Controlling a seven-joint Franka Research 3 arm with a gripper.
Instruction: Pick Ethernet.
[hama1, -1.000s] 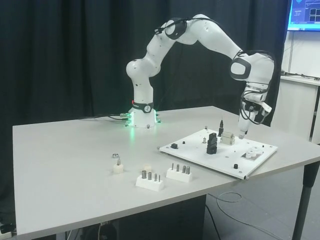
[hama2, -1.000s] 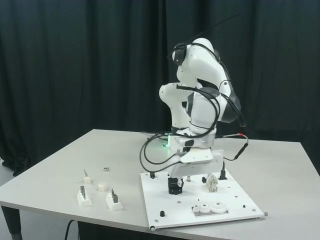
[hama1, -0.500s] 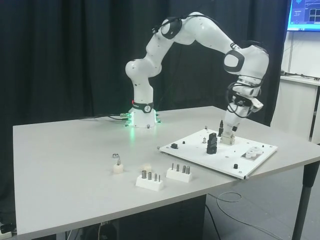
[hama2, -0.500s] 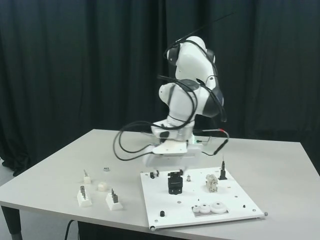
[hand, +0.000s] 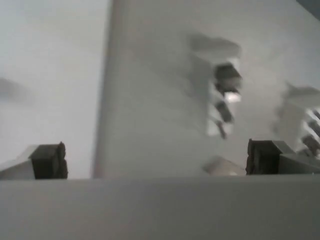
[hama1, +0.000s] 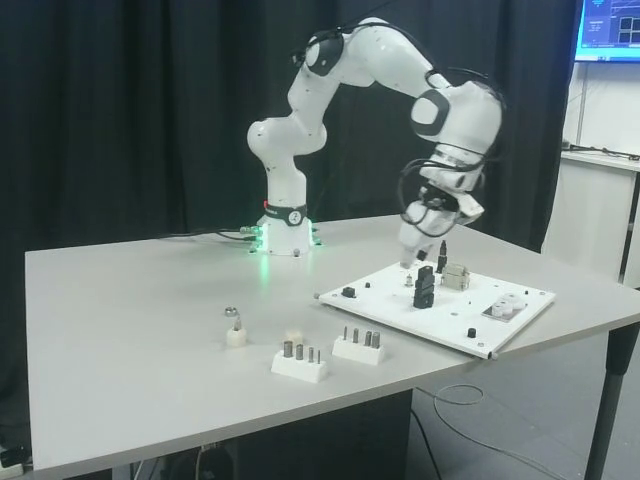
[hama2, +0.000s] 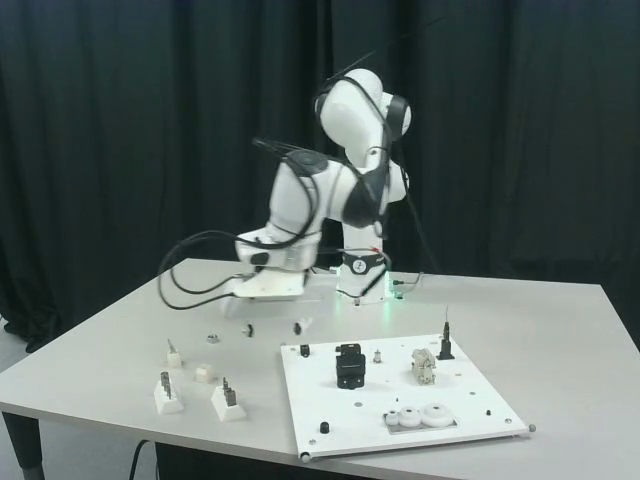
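On the grey bench (hama1: 120, 320), small white peg blocks (hama1: 300, 362) sit nearest. Beyond, the white board (hama1: 440, 305) carries the Ethernet socket (hama1: 456, 277) at its far side. The pincer (hama2: 272, 327) hovers wide, empty. No readable writing.

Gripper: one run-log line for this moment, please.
gripper: open, holding nothing | position: above table, beside white board | pick: not yet done
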